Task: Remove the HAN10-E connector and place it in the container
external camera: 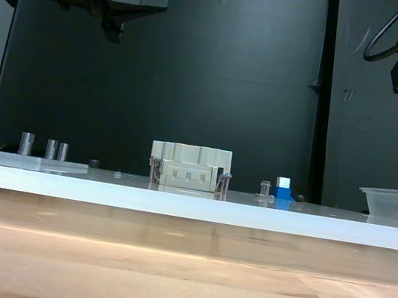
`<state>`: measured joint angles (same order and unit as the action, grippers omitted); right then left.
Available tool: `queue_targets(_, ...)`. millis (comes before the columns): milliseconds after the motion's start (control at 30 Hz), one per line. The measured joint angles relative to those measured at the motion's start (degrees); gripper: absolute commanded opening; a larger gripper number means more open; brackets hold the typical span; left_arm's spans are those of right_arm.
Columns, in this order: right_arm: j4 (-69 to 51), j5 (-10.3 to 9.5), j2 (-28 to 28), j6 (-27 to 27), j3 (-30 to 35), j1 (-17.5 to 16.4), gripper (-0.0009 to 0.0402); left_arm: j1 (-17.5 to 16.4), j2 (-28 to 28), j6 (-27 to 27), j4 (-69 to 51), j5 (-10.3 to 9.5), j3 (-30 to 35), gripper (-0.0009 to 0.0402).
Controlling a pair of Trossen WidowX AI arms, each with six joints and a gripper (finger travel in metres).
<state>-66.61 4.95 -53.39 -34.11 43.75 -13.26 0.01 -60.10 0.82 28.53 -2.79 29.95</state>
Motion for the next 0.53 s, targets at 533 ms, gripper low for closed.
queue_targets(533,0.39,0.00,0.00,0.02,0.00,0.00,0.0240,0.00,0.00,0.00,0.00,0.02,0.00,0.0000)
